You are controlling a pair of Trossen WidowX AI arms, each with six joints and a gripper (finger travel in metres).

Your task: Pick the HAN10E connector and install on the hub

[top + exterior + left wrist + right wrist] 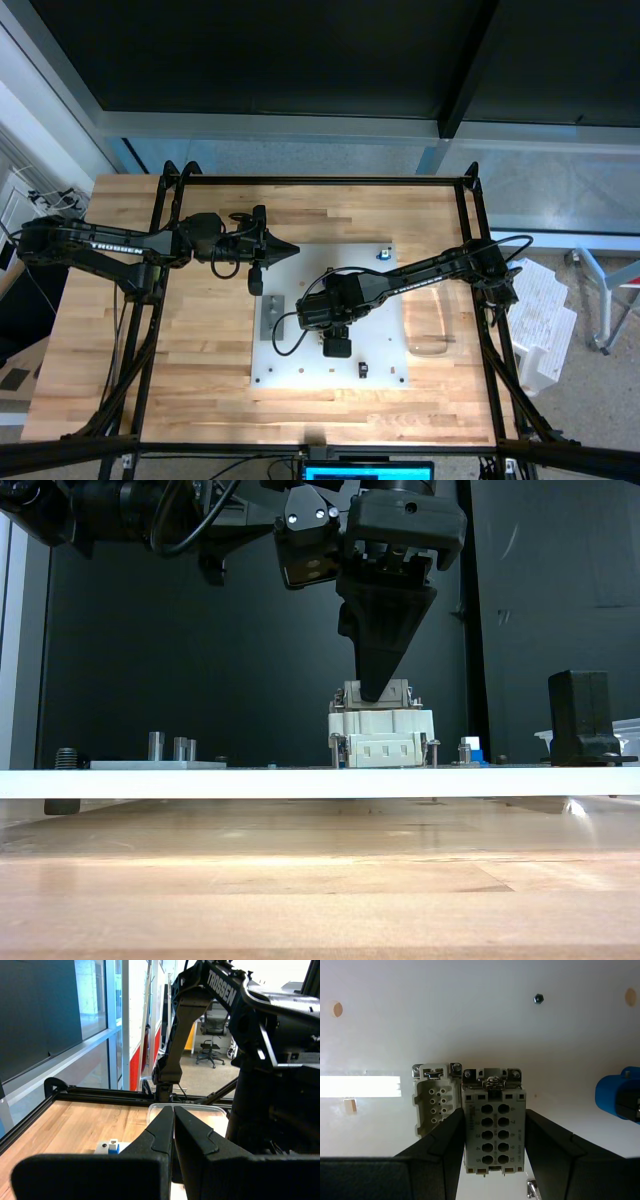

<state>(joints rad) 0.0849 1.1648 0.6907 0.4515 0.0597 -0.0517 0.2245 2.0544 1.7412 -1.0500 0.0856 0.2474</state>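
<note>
While the right gripper (378,688) points straight down over the middle of the white plate (300,375), its fingers (442,1157) are partly closed and clamp the HAN10E connector (494,1127) by its two long sides, with the ten-hole face toward the wrist camera. In the low view the connector stands upright directly on top of the hub (381,740), touching or nearly so; can't tell if it is pushed fully home. The right wrist view shows the hub's pinned face partly past one side of the connector, lower down, on the plate. Around them on the plate: the blue piece (384,254) at the far right corner, the small black piece (364,371) toward the near edge, the grey metal block (270,315) along the left edge, all apart from the gripper. The right arm reaches in from the table's right edge, passing above a clear plastic tray (436,325). Over the plate's far left corner the left gripper (288,250) hangs in the air, pointing right, fingers (160,1135) pressed together with nothing between them, well apart from connector and hub. All of it sits on a wooden table (200,340).
</note>
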